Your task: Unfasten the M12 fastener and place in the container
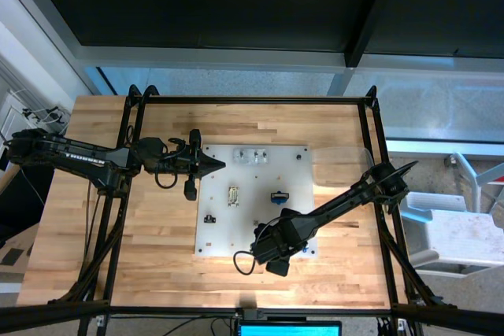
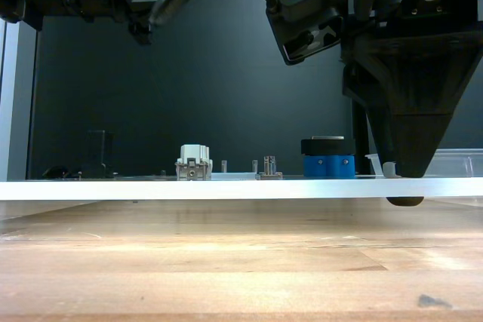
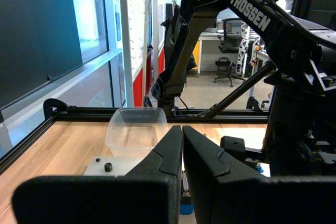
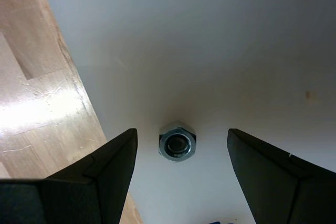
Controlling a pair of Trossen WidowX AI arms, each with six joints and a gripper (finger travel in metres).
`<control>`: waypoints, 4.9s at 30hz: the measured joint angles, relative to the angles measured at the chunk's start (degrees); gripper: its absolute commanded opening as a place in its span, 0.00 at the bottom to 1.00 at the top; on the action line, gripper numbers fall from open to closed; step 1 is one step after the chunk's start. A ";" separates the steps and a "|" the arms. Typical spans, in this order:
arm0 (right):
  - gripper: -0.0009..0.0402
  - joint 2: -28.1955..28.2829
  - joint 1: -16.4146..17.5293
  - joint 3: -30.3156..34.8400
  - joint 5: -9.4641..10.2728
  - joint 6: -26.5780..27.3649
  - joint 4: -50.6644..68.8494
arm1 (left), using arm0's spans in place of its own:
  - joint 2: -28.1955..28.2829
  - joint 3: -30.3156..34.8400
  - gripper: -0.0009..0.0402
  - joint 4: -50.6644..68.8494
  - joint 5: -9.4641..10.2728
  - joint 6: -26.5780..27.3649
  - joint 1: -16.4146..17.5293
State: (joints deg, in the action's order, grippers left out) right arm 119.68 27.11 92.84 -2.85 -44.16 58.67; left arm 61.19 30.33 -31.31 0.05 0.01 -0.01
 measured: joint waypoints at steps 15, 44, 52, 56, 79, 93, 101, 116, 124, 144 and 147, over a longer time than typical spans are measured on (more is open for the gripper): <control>0.25 -0.07 -0.02 -0.42 1.18 0.42 -0.83 | 0.00 -0.02 0.02 0.00 0.00 0.02 0.00; 0.03 -0.13 -0.13 -0.48 1.42 40.61 -1.14 | 0.00 0.00 0.02 -0.02 0.00 0.02 0.00; 0.03 -0.15 -0.13 -0.48 1.36 71.58 -1.27 | 0.00 -0.02 0.02 -0.02 0.00 0.02 0.00; 0.03 -0.17 -0.13 -0.48 1.14 81.42 -1.31 | 0.00 0.00 0.02 -0.02 0.00 0.00 0.00; 0.18 -0.39 -0.13 -0.48 0.90 106.29 -1.09 | 0.00 0.00 0.02 -0.02 0.00 0.00 0.00; 0.53 -1.16 0.00 0.50 0.90 106.18 1.07 | 0.00 0.00 0.02 -0.02 0.00 0.00 0.00; 0.52 -3.91 0.22 1.42 0.94 87.25 2.36 | 0.00 -0.02 0.02 -0.02 0.00 0.02 0.00; 0.02 -6.23 0.37 1.42 6.38 27.91 2.89 | 0.00 0.00 0.02 0.00 0.00 0.00 0.00; 0.02 -6.27 0.37 0.15 4.83 15.30 0.15 | 0.00 -0.02 0.02 0.00 0.00 0.02 0.00; 0.02 -6.82 0.63 -9.94 6.95 12.07 -11.41 | 0.00 0.00 0.02 0.00 0.00 0.02 0.00; 0.02 -6.82 0.61 -10.34 5.44 12.04 -11.41 | 0.02 0.00 0.02 0.00 0.00 0.00 0.00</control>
State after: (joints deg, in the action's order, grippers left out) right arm 112.86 27.73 82.50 2.59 -32.12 47.27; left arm 61.21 30.33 -31.31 0.05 0.01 -0.01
